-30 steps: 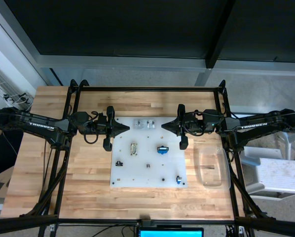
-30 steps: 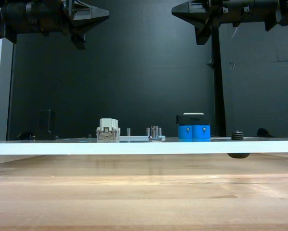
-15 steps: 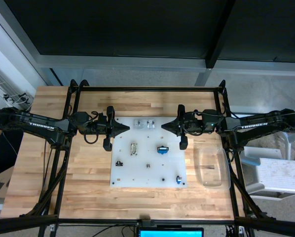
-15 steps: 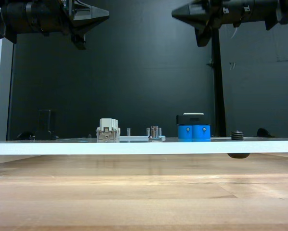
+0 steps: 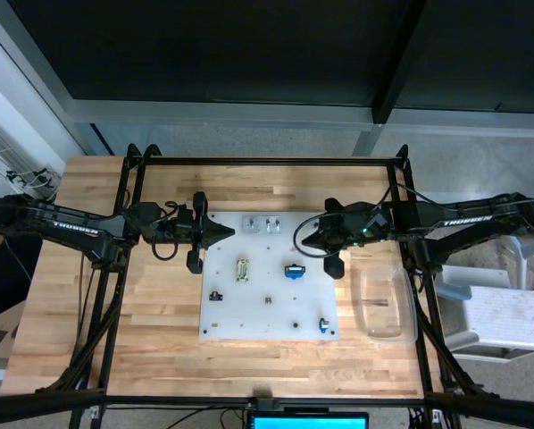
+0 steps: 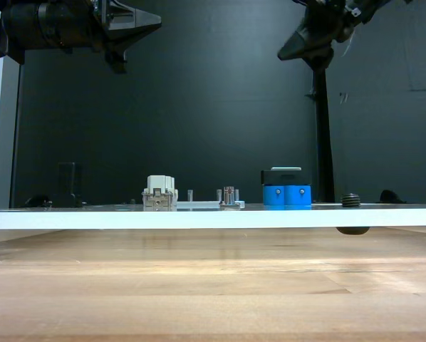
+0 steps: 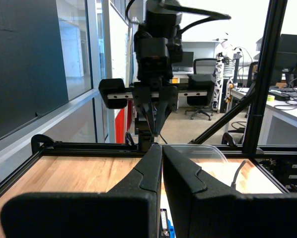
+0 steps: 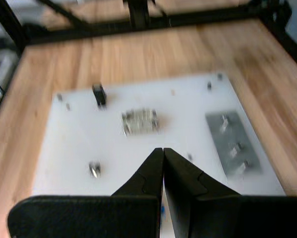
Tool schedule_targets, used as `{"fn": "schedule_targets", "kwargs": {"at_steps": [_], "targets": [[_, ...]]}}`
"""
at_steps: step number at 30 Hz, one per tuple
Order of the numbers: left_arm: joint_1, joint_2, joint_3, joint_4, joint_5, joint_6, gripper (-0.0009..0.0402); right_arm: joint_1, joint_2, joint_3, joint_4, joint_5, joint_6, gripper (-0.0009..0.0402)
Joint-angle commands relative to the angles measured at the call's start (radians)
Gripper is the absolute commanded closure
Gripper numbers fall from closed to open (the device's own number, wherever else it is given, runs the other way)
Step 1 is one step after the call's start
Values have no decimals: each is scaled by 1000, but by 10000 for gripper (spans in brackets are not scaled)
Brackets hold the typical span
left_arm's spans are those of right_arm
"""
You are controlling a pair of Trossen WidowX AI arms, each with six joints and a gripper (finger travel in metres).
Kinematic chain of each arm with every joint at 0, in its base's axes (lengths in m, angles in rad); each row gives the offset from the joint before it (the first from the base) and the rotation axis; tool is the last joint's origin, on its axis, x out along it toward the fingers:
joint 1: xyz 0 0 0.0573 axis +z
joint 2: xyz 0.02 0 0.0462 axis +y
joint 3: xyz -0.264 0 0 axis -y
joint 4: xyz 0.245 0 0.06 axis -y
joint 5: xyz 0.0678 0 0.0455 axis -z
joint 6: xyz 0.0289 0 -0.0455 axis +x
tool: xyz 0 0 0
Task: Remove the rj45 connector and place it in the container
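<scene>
Right black gripper [image 5: 300, 243], fingers together, tilted down over flat white board [image 5: 249, 315], likely scouting; clear rectangular plastic tub [image 5: 381, 334] alongside. Left black gripper [image 5: 230, 231], also closed, parked at board's edge.

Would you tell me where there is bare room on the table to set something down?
Bare table runs between the white board and the near edge. It is crowded over the board's far half, where the left gripper and right gripper hover shut, and beside the container at right.
</scene>
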Motion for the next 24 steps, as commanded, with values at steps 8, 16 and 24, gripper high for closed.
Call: {"fn": "schedule_targets", "kwargs": {"at_steps": [8, 16, 24], "targets": [[0, 0, 0, 0, 0, 0, 392, 95, 112, 172, -304, 24, 74, 393], [0, 0, 0, 0, 0, 0, 392, 208, 202, 275, -471, 62, 166, 393], [0, 0, 0, 0, 0, 0, 392, 311, 256, 323, -574, 73, 251, 393]]}}
